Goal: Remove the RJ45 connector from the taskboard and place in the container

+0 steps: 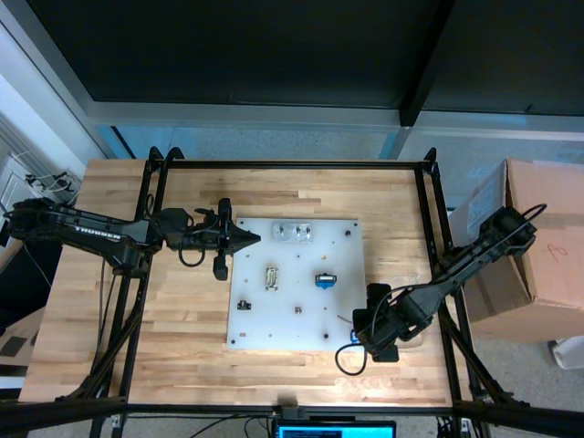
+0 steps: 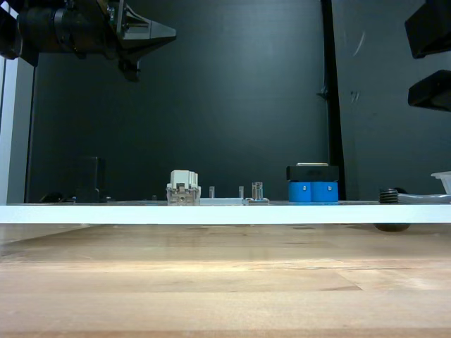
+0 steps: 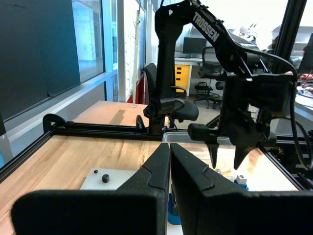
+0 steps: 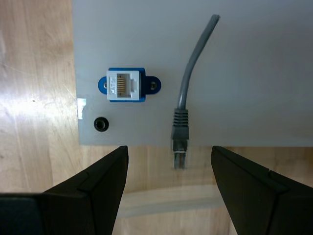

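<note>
The plug (image 4: 179, 142) is out of its seat and lies free on the white board (image 1: 292, 301), held by neither arm. Its grey cable (image 4: 195, 54) trails back across the board, and its clear tip juts just past the board's edge over the wooden table (image 1: 182, 347). Just beside it, still on the board, sits the blue socket (image 4: 126, 84) with its white port showing, and a small black hole (image 4: 101, 124) lies near the board's corner. The right gripper (image 4: 169, 151) hangs above this near right corner of the board, pointing down, its jaws spread wide with the plug's tip between them but touching neither finger. The left gripper (image 1: 245, 239) is well apart from the plug, raised above the board's left edge and pointing level across it toward the right arm. Its jaws are closed together with nothing between them. On the middle of the board stand a pale block (image 2: 182, 189) and a blue-and-black block (image 2: 312, 184).
</note>
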Robot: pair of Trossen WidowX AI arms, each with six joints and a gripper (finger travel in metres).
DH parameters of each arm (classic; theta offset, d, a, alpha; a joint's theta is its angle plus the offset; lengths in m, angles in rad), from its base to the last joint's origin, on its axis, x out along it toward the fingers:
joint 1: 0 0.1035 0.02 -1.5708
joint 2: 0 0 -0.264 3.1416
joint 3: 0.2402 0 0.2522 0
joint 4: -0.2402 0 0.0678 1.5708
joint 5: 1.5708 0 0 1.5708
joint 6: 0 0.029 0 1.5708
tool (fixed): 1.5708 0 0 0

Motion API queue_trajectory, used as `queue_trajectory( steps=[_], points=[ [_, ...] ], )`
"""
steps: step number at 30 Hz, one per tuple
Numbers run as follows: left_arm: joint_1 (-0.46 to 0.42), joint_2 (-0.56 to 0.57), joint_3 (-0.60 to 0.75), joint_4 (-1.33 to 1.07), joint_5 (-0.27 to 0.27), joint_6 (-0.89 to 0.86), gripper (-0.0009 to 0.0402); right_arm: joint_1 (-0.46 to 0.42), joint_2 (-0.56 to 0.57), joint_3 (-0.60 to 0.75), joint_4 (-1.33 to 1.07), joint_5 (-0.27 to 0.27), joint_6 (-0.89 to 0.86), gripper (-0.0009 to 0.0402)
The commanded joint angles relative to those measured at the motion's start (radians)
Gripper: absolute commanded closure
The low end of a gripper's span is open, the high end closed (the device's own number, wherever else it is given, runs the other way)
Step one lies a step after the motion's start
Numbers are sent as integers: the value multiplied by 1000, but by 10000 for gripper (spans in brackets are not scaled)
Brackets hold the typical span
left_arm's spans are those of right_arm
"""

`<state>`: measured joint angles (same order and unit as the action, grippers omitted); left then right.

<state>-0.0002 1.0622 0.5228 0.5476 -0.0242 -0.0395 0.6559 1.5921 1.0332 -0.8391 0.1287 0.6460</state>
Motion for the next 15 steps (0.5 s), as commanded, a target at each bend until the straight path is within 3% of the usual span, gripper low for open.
queue_trajectory(
  steps=[1,15],
  points=[
    [0,0,0,0,0,0,393,-7,23,0,21,1,0,158],
    [0,0,0,0,0,0,393,-34,40,-37,72,1,-17,158]
  ],
)
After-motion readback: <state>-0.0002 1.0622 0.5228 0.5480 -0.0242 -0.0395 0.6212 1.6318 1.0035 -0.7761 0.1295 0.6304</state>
